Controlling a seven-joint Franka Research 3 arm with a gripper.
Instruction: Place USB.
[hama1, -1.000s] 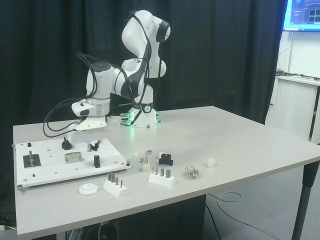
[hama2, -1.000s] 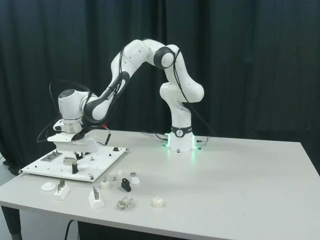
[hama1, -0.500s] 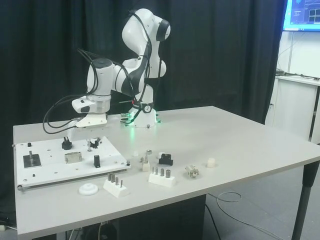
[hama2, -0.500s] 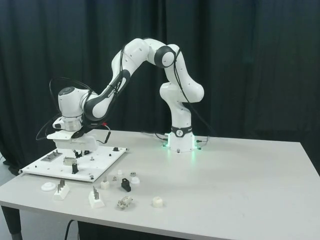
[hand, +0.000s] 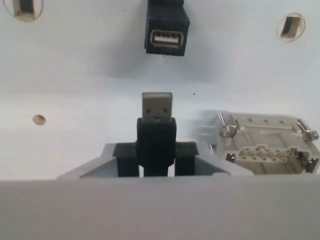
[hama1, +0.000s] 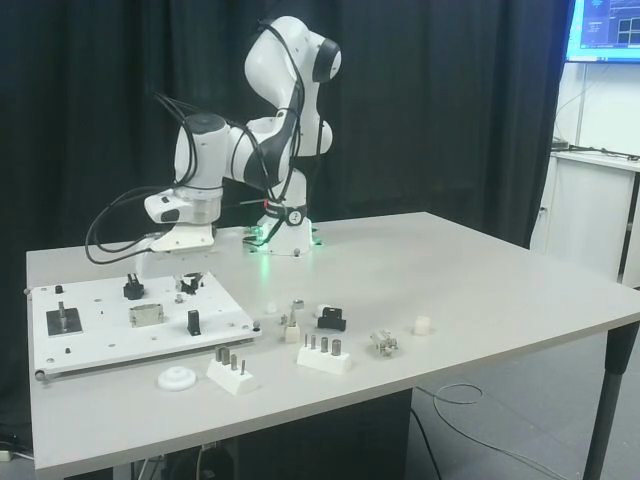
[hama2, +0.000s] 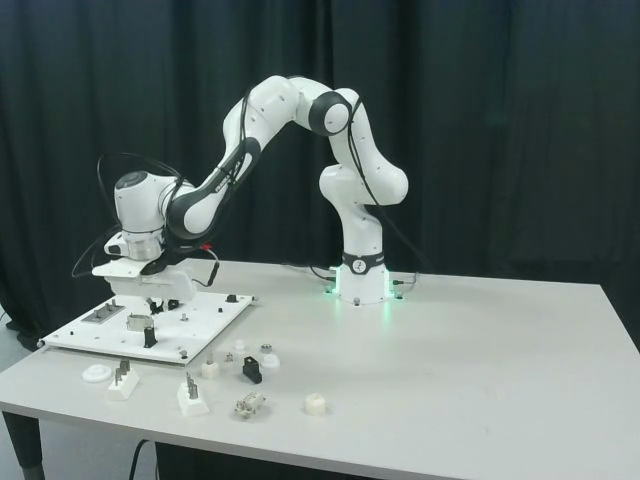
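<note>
1. Step in hand, as we read it: carrying the USB plug (hand: 157, 131) toward its socket (hand: 167, 36) — the insertion is not yet done.
2. The gripper (hand: 156, 165) is clenched on the plug's black body, with the metal tip sticking out past the fingers and pointing at the socket.
3. Where the plug is: in the air above the white board (hama1: 100, 335), near the socket but apart from it (a clear gap shows in the wrist view).
4. Next move, we judge: line the metal tip up square with the socket opening, then push straight in — any tilt or sideways offset would likely jam it on the socket's rim.
5. Counts in the wrist view: one plug, one socket, one grey multi-pin connector (hand: 265, 147) beside the fingers.
6. Counts in the room views: one arm (hama2: 280, 130), one board, one grey table (hama1: 480, 270).
7. Loose on the table in front of the board: two white blocks holding pins (hama1: 232, 370) (hama1: 323, 353), one white gear (hama1: 176, 378), one small white cylinder (hama1: 423, 324), one black bracket (hama1: 331, 318) and a few more small parts — too small for us to count surely.
</note>
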